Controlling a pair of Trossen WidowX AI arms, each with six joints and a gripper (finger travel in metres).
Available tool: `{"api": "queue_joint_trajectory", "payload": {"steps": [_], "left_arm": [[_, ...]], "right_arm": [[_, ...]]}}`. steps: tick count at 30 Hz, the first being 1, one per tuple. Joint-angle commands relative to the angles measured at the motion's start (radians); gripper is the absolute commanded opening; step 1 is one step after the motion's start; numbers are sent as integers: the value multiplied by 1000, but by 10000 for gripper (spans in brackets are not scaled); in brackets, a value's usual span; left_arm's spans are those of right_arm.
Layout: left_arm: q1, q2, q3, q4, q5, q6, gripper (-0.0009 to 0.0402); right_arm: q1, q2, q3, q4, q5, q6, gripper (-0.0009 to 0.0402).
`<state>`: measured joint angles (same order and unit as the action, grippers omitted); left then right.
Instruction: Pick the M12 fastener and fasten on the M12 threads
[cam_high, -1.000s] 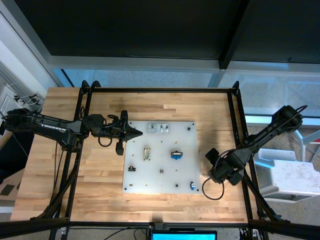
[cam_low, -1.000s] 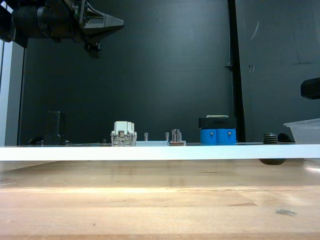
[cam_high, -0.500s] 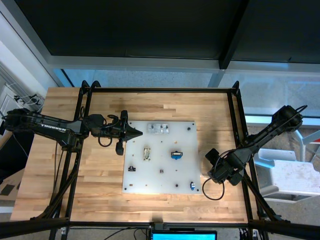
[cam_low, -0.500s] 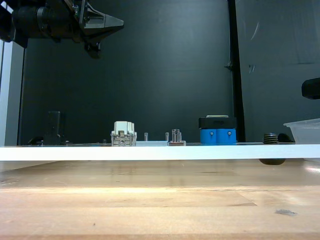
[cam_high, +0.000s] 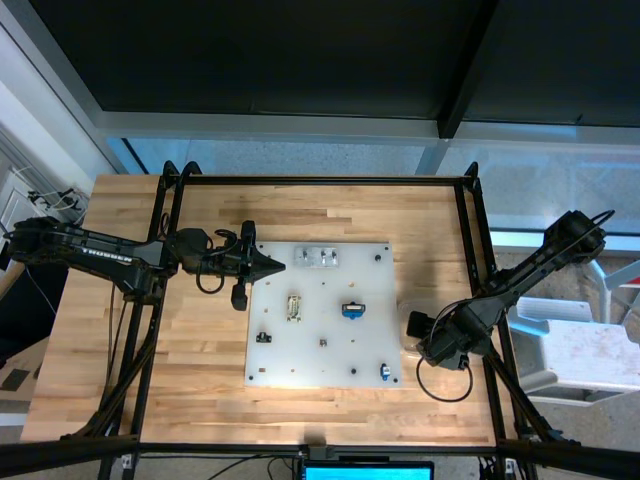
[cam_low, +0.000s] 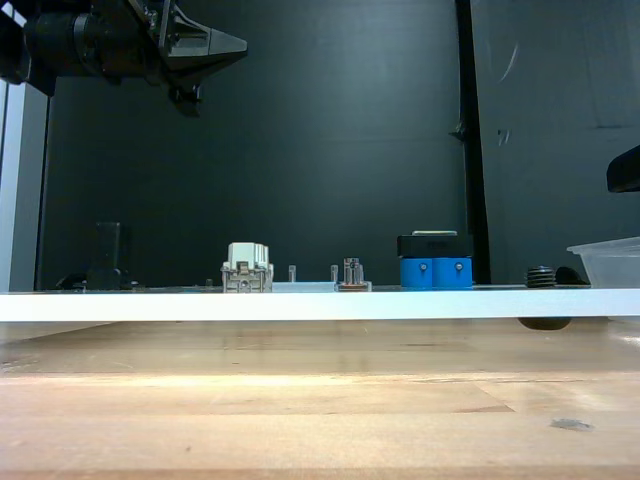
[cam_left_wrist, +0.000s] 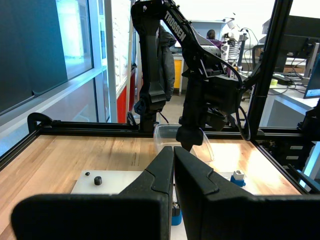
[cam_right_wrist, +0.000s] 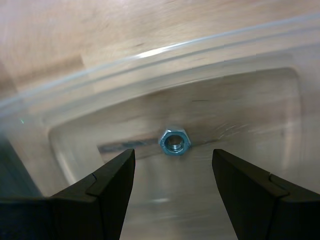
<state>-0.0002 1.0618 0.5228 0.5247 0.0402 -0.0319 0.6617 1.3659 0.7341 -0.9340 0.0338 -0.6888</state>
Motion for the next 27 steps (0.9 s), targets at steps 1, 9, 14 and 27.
{"api": "queue_joint_trajectory", "payload": {"steps": [1, 9, 14, 27], "left_arm": [[0, 0, 0, 0, 0, 0, 0], [0, 0, 0, 0, 0, 0, 0], [0, 0, 0, 0, 0, 0, 0], [0, 0, 0, 0, 0, 0, 0]], "right_arm": [[0, 1, -10, 2, 1, -94, 215], [-1, 20, -21, 43, 3, -301, 215], [-2, 20, -37, 59, 3, -342, 215], [-4, 20, -83, 118, 0, -342, 215]]}}
